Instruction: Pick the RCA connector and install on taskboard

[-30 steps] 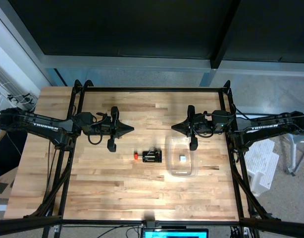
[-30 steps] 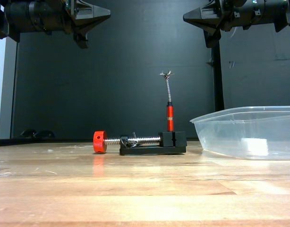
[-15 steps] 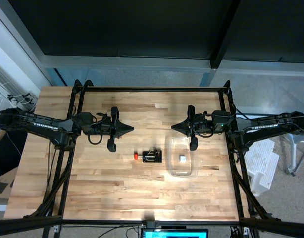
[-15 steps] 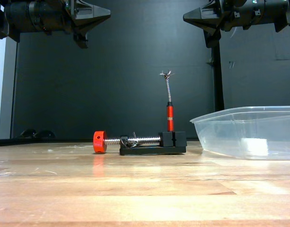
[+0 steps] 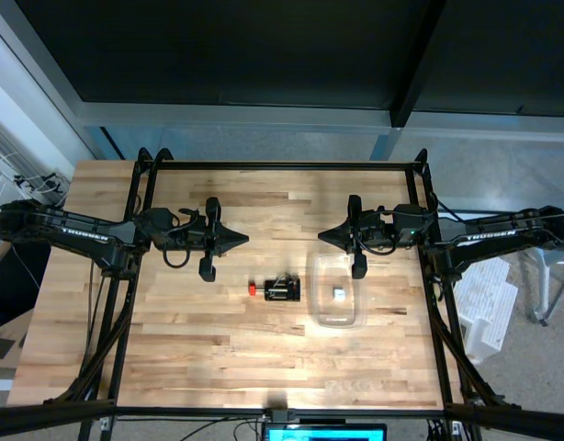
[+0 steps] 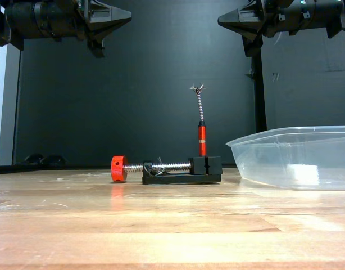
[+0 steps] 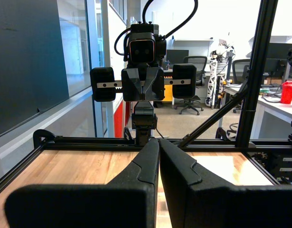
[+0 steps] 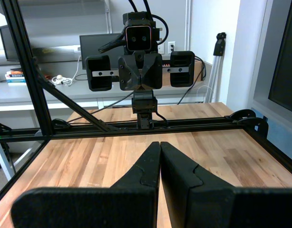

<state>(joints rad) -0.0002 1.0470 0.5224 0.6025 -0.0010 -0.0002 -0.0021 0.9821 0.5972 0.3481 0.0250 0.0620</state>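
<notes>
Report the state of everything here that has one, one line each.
Connector: standing upright on the vise, cable rising free, nothing holding it.
Vise: on the bare table, carrying the connector.
Tray: holds only the white block.
Left end effector: shut, empty, parked high at the left.
Right end effector: shut, empty, parked high past the tray's far edge.

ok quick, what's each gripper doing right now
Left gripper: closed, empty, high over the table's left side.
Right gripper: closed, empty, high beyond the clear tray's far edge.

Low view clips L pincer [image 6: 126,20], R pincer [image 6: 222,21], tray [image 6: 257,160].
</notes>
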